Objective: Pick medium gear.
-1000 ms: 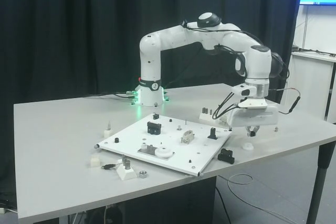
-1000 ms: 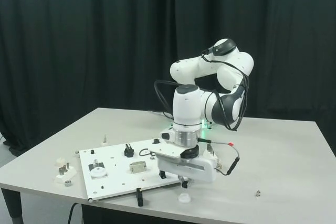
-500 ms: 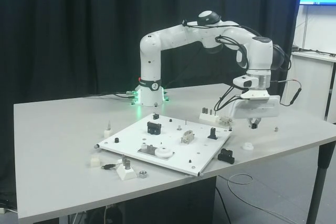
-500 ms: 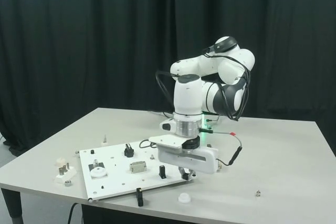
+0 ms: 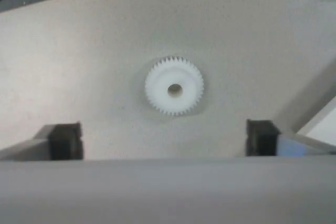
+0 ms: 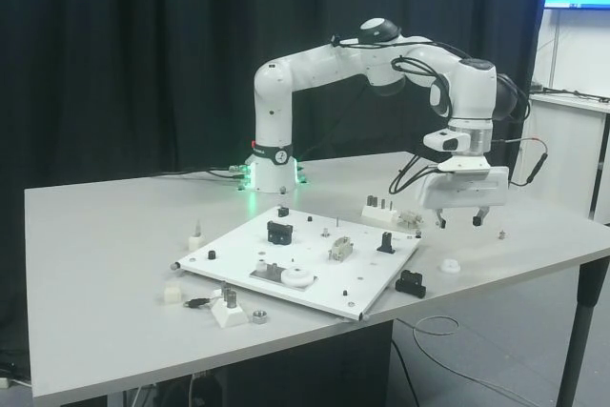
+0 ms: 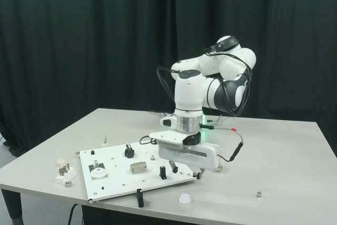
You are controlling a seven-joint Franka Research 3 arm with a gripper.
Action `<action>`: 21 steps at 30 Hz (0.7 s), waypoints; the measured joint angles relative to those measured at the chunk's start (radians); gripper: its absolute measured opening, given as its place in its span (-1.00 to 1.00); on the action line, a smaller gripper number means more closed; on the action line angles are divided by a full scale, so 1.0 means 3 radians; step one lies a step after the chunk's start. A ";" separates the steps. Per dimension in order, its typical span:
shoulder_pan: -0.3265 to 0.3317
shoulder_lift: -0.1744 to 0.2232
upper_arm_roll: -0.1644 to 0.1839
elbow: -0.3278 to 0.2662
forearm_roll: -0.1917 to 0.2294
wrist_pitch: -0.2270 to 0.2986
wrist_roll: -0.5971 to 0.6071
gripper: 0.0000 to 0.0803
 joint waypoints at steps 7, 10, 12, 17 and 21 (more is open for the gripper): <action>0.0003 0.0000 -0.0008 0.0000 0.0000 -0.0006 0.0000 0.96; 0.0003 0.0003 -0.0008 -0.0002 0.0000 -0.0006 0.0000 0.96; 0.0003 0.0007 -0.0006 -0.0005 -0.0001 -0.0006 0.0000 0.98; 0.0002 0.0028 0.0009 -0.0012 0.0000 -0.0005 -0.0024 0.98; -0.0003 0.0054 0.0032 -0.0012 0.0003 0.0016 -0.0032 0.99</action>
